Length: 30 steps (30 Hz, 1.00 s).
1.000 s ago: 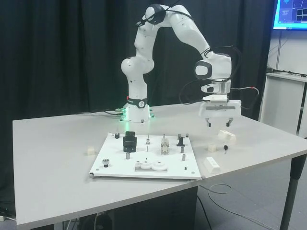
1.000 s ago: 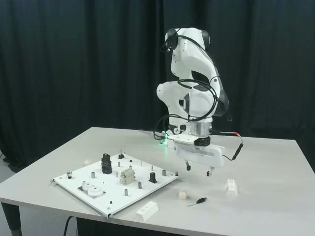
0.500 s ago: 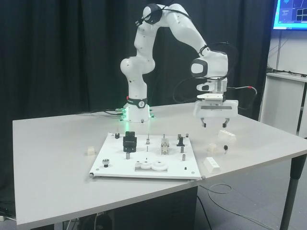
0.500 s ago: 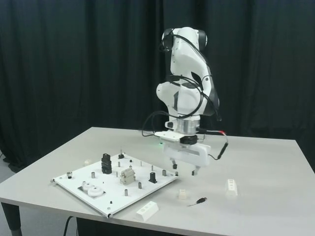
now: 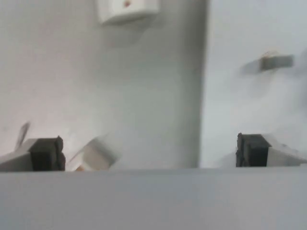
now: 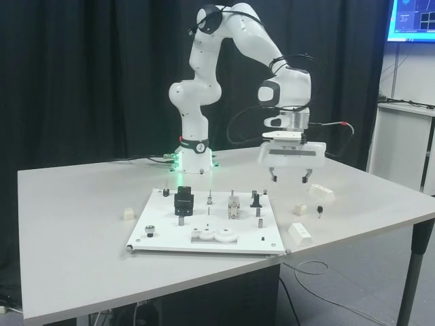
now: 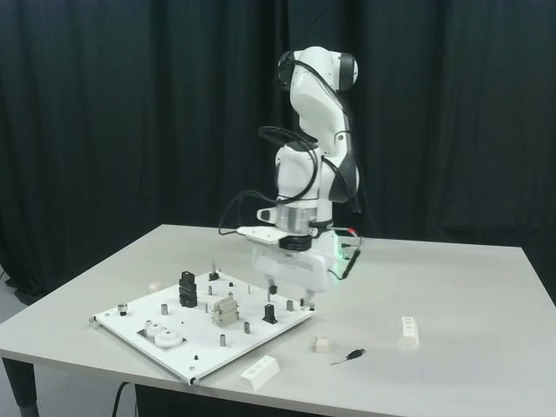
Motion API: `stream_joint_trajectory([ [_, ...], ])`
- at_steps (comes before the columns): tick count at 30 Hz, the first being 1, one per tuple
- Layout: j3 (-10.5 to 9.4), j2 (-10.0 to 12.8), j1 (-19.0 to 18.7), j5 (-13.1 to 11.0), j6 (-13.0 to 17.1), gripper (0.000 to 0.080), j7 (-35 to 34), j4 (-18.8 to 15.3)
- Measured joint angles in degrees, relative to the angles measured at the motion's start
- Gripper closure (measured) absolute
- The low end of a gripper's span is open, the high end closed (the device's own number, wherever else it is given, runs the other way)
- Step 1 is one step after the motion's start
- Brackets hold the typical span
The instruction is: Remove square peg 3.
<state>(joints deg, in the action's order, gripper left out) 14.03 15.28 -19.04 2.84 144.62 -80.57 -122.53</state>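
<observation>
White board [image 6: 204,221] lies flat on the grey bench [image 6: 75,224], near its front edge, and carries a crowd of small fittings: black blocks, upright pegs and a row of white gears [image 6: 215,236] along the board's front edge. The gripper [image 6: 289,178] hangs above the board's far right corner, clear of every part. Its fingers [image 5: 46,154] are spread wide and hold nothing; the wrist view shows bare bench and board edge between them.

Square peg 3 is presumably one of the short upright pegs on the board. Which one cannot be told from these views, since no numbering is legible.

Risks, as judged from this position:
- Wrong part. Several pegs stand close together near the board's right side, among them one [image 6: 259,222] by the right edge; a descent onto a neighbour is the likeliest fault.
- Collision. The wide fingers could strike the black fitting [image 6: 255,199] near the far right corner on the way down.
- Board shift. A pull off the vertical could jam the peg and lift or drag the board.
- Loose white blocks [image 6: 321,193] and a small black tool [image 6: 318,210] lie on the bench beyond the board's right edge, within a sweep of the arm.

Markings: none readable on board, parts or arm. A lit screen [image 6: 412,20] at the room's upper right shows content too small to read.
</observation>
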Motion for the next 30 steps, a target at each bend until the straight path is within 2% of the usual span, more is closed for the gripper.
stream_joint_trajectory([
  [16, 0.00, 0.2, 6.2, 0.0, 0.0, 0.0003, 4.1, 0.2],
  [30, 0.00, 2.1, 8.2, 0.0, 1.3, 0.0003, 5.8, 0.3],
])
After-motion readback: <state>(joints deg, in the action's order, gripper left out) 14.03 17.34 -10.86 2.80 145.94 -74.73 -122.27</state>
